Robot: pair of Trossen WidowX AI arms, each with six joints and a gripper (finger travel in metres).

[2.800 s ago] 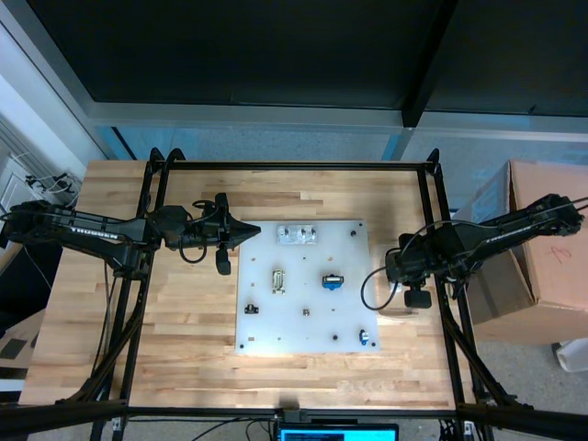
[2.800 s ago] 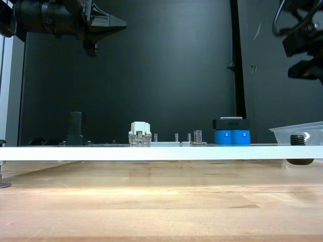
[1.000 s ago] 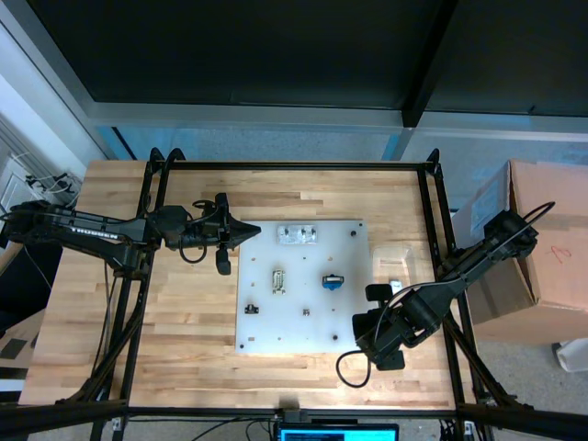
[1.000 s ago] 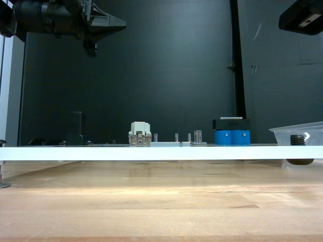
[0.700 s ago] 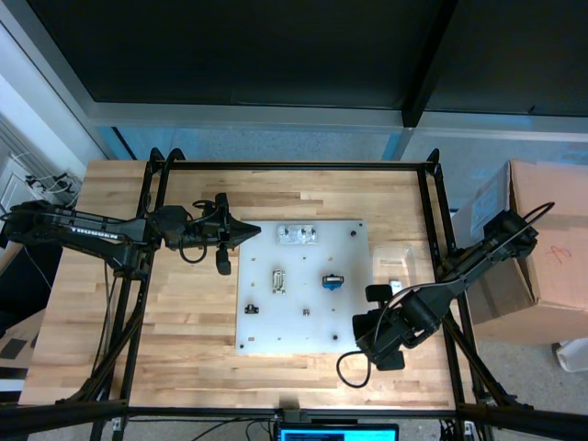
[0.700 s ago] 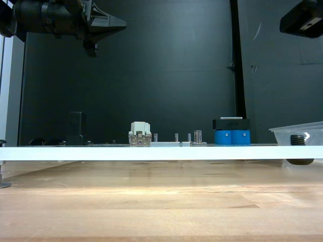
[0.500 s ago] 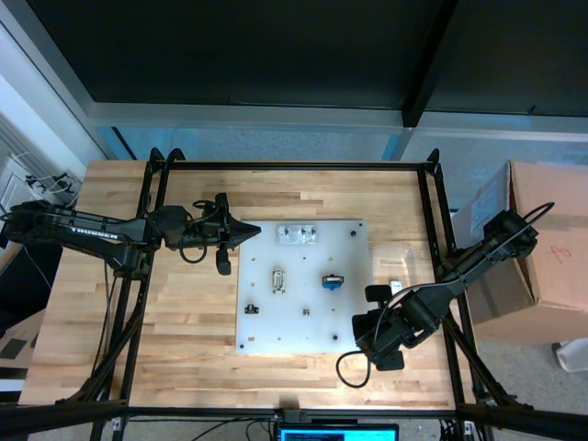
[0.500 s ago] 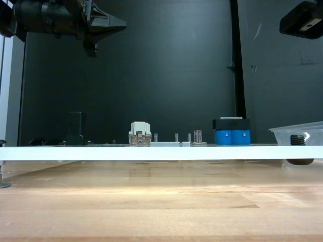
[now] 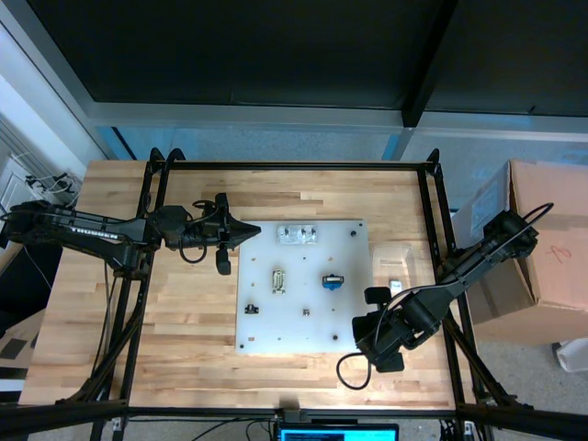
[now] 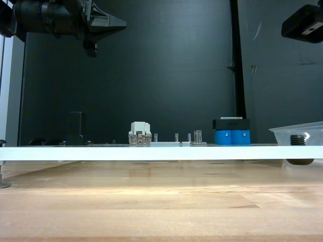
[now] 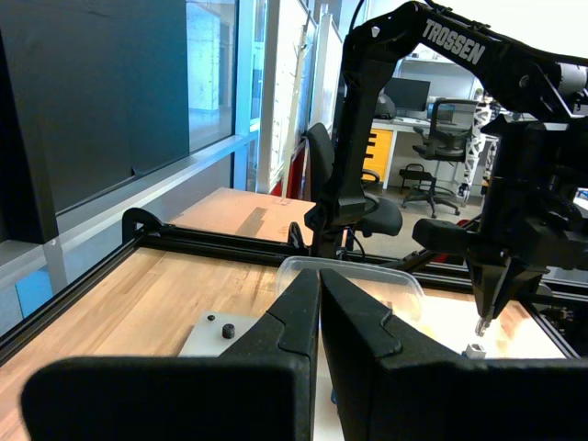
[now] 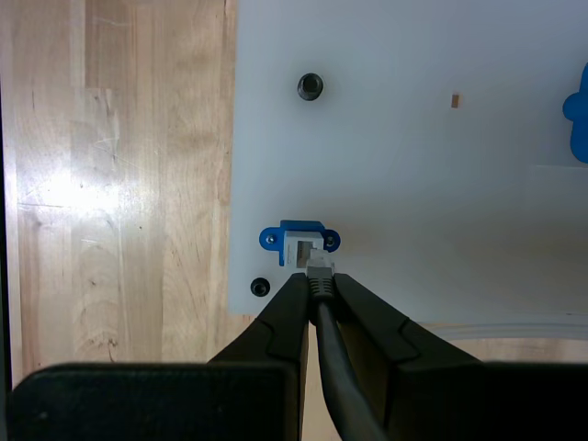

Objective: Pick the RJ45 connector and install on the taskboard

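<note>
RJ45 connector at the jack, right gripper pinching it

So we've got the right gripper down low over the near right corner of the white taskboard, pointing straight down at it. In the right wrist view its two black fingers are squeezed in on the RJ45 connector, with the black cable running back up between them. The connector's clear tip sits right at the mouth of the blue-flanged RJ45 jack, in line with it and touching. We can't tell how deep it's in, if at all. A black screw sits farther along the board, well apart from the jack.

The left gripper is over at the board's far left edge, lying level and pointing inward. The low view shows it hanging high above the board, touching nothing. In the left wrist view its fingers are pressed flat together with nothing between them.

Other stuff we can see: the wooden table under it all, a clear plastic tray just beside the board's right edge, and a cardboard box off past the table's right side.
</note>
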